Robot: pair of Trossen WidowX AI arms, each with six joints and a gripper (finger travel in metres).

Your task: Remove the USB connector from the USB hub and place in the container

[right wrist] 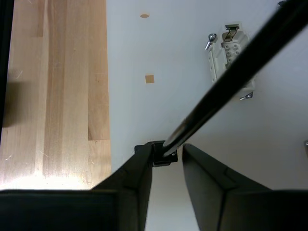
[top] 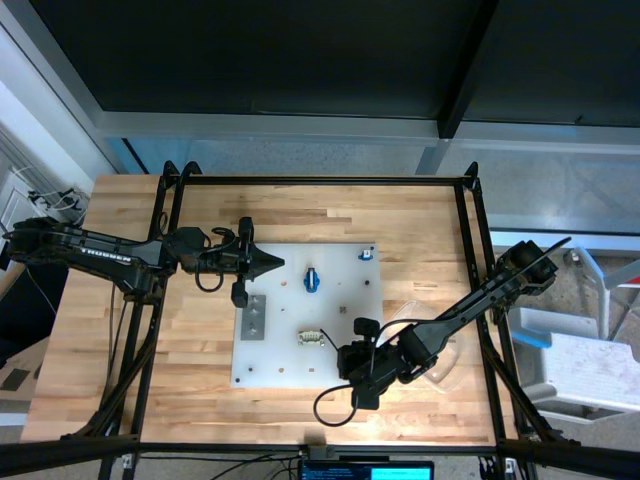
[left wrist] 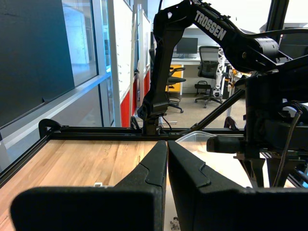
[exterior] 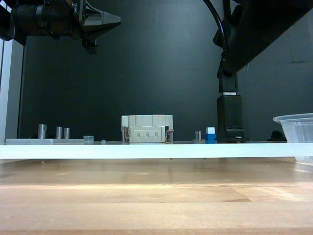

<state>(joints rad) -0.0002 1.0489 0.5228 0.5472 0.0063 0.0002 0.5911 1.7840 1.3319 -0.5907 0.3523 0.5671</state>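
My right gripper (top: 362, 392) points down at the near right edge of the white board (top: 290, 368). In the right wrist view its fingers (right wrist: 142, 166) sit on both sides of the small black plug of the USB connector (right wrist: 162, 156), shut on it. Its thin black cable (top: 327, 405) loops over the wood beside the gripper. I cannot make out the USB hub. The clear container (top: 449, 364) lies just right of the board, partly under the right arm. High over the board's far left corner, my left gripper (top: 274, 263) hovers shut and holds nothing.
The board carries a beige multi-pin connector (top: 311, 339), a grey block with pegs (top: 255, 318), a blue upright connector (top: 311, 280) and a small blue part (top: 366, 253). A black frame (top: 470, 260) borders the table. In the low view the container (exterior: 295, 125) stands right of my gripper (exterior: 230, 137).
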